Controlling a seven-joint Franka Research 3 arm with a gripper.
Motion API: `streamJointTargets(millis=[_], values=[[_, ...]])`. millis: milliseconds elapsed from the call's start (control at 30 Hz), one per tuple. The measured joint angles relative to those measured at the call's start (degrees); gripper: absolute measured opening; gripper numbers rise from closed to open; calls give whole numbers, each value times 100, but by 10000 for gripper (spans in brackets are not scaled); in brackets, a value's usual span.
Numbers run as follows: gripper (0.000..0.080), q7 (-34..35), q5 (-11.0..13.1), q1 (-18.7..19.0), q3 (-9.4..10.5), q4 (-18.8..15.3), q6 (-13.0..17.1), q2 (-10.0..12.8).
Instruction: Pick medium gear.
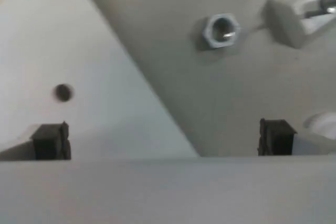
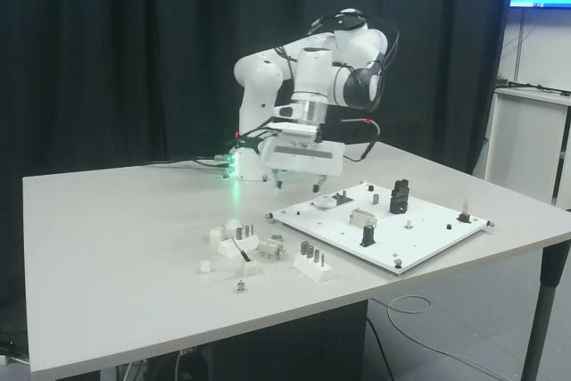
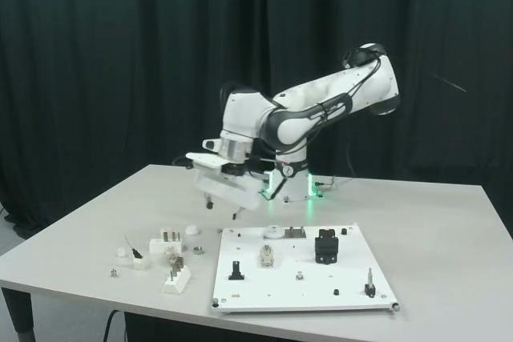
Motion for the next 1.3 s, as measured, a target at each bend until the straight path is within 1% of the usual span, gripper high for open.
streamJointTargets(millis=[367, 533, 700, 833, 967, 1067, 1300], values=[[800, -350, 382, -774, 131, -96, -59, 34], [800, -648, 652, -1134, 198, -130, -205, 120], [800, -958, 944, -1489, 270, -133, -345, 262], [800, -1266, 1202, -1750, 357, -129, -368, 326], [800, -1554, 1425, -1982, 453, -117, -384, 332], [800, -1754, 1560, -2140, 528, -103, -449, 340], [800, -2041, 1736, -2390, 660, -74, -636, 409]])
